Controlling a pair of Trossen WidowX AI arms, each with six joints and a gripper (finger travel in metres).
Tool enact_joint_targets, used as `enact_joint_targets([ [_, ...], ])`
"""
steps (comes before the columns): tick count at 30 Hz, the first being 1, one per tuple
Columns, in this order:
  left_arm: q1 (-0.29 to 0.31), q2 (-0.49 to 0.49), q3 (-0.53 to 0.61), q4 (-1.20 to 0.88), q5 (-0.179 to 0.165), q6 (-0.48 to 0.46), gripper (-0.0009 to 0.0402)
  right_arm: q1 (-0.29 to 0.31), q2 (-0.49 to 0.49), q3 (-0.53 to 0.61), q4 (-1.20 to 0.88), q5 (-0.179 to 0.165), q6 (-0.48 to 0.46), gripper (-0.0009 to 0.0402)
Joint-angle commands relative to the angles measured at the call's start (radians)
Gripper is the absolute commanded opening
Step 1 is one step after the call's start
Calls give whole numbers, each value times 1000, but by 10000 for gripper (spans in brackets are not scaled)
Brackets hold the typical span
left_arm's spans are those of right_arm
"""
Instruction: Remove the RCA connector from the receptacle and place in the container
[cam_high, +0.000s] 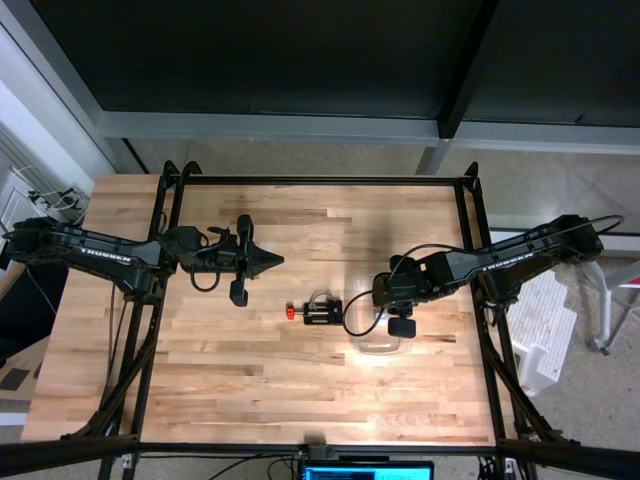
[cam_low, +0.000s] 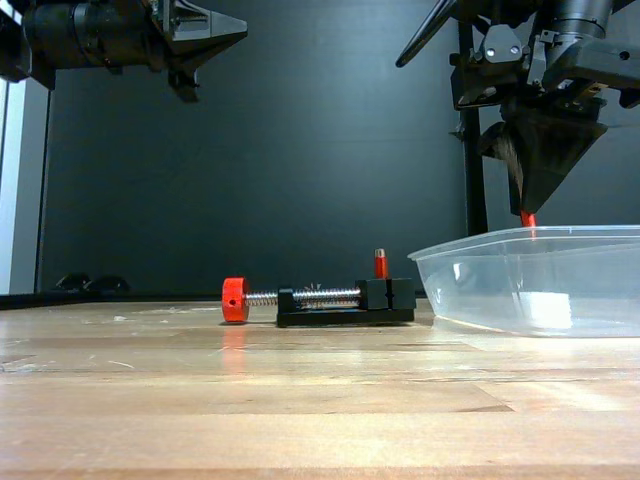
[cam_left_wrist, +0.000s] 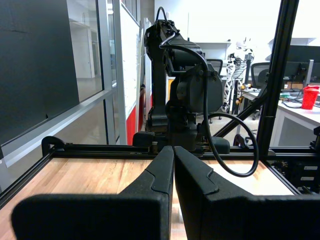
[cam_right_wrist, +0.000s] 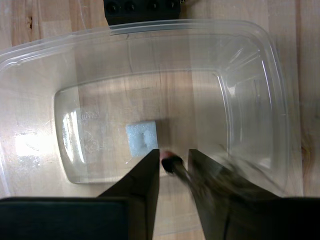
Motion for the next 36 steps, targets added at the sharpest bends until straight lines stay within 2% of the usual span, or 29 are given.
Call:
enact_joint_targets([
  [1,0,0,0,0,0,0,0,0,1,0,0,1,0,115],
  [7,0,0,0,0,0,0,0,0,1,0,0,1,1,130],
  [18,0,0,0,0,0,0,0,0,-2,0,0,0,-1,130],
  [25,0,0,0,0,0,0,0,-22,-104,18,37,8,-80,125],
  [30,0,0,0,0,0,0,0,-49,-215,17,166,10,-115,90],
  [36,0,0,0,0,0,0,0,-53,-298,-8,371,33,-187,11],
])
